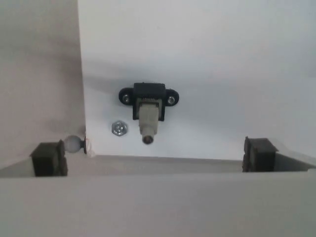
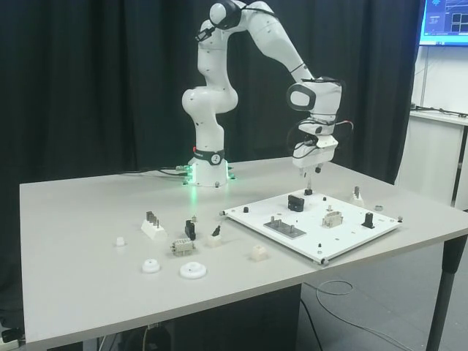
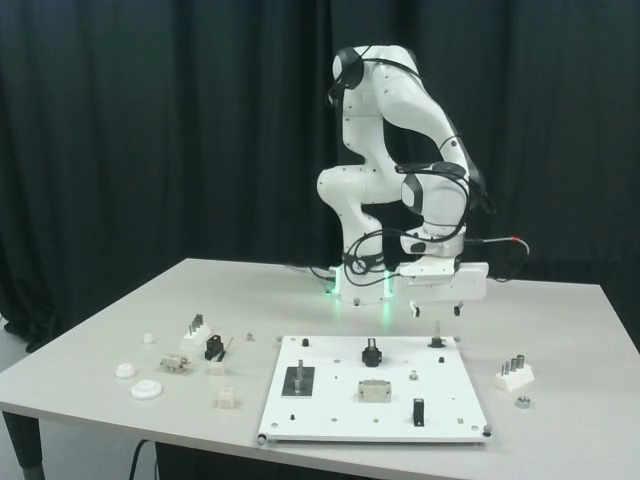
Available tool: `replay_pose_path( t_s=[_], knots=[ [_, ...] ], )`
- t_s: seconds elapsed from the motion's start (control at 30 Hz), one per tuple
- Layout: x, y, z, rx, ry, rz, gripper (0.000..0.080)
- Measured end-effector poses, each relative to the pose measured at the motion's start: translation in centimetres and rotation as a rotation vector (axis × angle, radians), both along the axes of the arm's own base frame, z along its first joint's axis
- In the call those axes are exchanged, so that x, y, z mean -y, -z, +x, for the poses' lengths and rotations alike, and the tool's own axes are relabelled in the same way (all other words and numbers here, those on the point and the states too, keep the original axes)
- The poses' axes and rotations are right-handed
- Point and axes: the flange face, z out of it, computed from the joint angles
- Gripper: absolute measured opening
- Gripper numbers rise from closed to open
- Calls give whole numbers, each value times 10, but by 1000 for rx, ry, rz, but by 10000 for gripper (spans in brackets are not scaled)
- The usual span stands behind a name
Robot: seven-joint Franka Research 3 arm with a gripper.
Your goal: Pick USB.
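The USB plug is a grey connector standing upright in a black socket that is screwed to the white board. It stands near the board's far edge. My gripper hangs straight above the plug, open and apart from it. Its two black fingertips stand wide on either side, with nothing between them.
A nut lies beside the socket. The board also carries a black round mount, a grey connector, a black block and a metal plate with a post. Several loose parts lie to one side, and a white pin block lies on the other.
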Motion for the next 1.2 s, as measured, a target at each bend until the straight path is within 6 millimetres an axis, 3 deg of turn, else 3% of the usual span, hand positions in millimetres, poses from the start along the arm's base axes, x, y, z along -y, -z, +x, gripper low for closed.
replay_pose_path(
  t_s=[1.2],
  knots=[
    [9,-20,9,28,-18,19,800]
  ],
)
